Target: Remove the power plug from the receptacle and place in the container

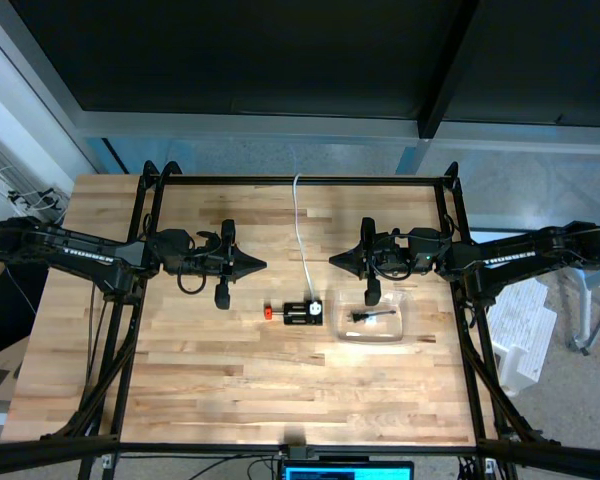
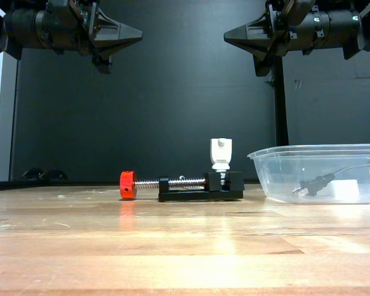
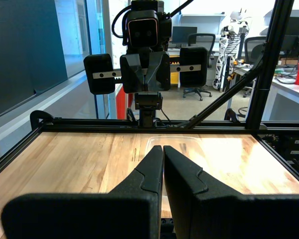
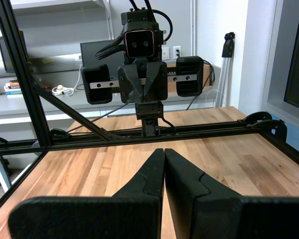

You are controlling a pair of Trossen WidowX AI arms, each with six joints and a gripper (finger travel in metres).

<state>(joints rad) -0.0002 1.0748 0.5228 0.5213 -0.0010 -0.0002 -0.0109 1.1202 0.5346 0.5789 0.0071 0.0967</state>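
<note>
Inside the container (image 1: pixel 392 336), the small black power plug (image 1: pixel 363 316) lay flat, thin cord trailing. Above the container's far-left corner hung the right gripper (image 1: pixel 333 260), the left gripper (image 1: pixel 261 265) further left, both with jaws closed on nothing.

Butcher-block table (image 1: pixel 230 370) before a dark wall (image 2: pixel 185 92), office chairs (image 3: pixel 205 41) beyond.

Cut by edges
Right of the receptacle (image 2: pixel 221 153), container (image 2: pixel 280 176) cut short; above it, left gripper (image 2: pixel 140 35) and right gripper (image 2: pixel 226 34) cropped.
</note>
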